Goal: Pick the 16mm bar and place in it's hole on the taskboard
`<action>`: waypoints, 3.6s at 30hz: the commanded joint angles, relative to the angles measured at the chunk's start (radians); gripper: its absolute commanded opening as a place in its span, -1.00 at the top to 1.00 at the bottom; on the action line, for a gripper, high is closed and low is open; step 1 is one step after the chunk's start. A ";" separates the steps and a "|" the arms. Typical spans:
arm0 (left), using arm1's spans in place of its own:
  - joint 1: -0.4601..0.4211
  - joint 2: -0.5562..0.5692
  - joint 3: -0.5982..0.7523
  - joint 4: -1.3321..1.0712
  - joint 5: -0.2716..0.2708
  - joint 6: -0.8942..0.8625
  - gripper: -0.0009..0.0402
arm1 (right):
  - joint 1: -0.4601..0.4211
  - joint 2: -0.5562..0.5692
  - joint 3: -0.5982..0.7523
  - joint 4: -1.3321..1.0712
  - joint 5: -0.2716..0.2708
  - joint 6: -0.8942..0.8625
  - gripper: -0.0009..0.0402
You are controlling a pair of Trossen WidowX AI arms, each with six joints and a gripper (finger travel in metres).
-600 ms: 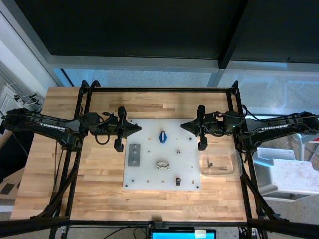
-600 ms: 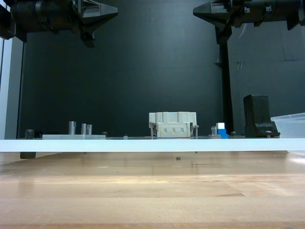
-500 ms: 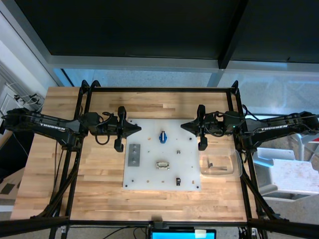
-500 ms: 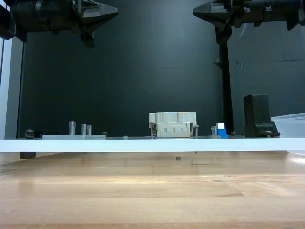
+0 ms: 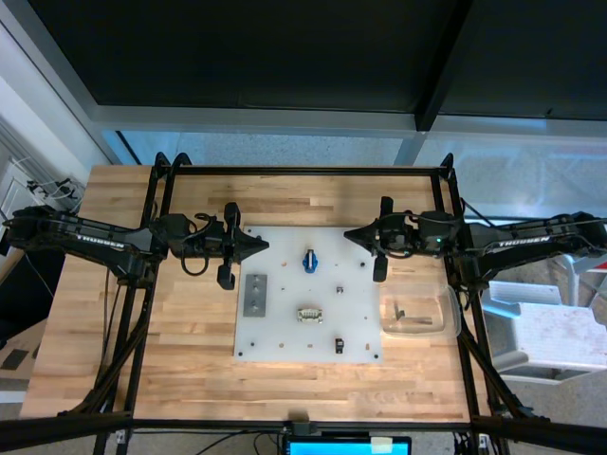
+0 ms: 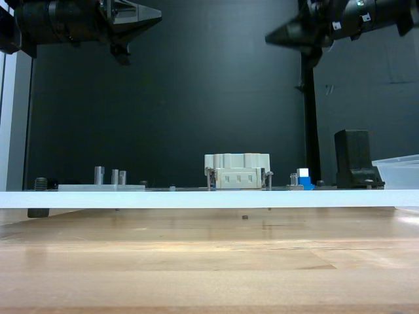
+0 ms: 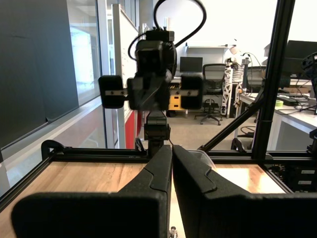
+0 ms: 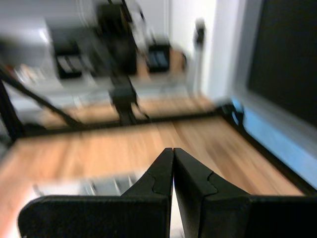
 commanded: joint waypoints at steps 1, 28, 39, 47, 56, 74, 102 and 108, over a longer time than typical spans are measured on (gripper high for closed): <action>0.000 0.000 0.000 0.000 0.000 0.000 0.96 | 0.002 0.006 0.093 -0.227 -0.005 -0.010 0.96; 0.000 0.000 0.000 0.000 0.000 0.000 0.96 | 0.143 0.206 0.575 -1.437 -0.111 0.098 0.96; 0.000 0.000 0.000 0.000 0.000 0.000 0.96 | 0.267 0.303 0.565 -1.498 -0.137 0.149 0.59; 0.000 0.000 0.000 0.000 0.000 0.000 0.96 | 0.313 0.350 0.558 -1.466 -0.134 0.187 0.11; 0.000 0.000 0.000 0.000 0.000 0.000 0.96 | 0.395 0.394 0.512 -1.407 -0.134 0.223 -0.02; 0.000 0.000 0.000 0.000 0.000 0.000 0.96 | 0.452 0.400 0.319 -1.252 -0.189 0.301 -0.03; 0.000 0.000 0.000 0.000 0.000 0.000 0.96 | 0.457 0.400 0.098 -1.000 -0.211 0.326 -0.01; 0.000 0.000 0.000 0.000 0.000 0.000 0.96 | 0.457 0.400 0.093 -0.983 -0.211 0.326 0.09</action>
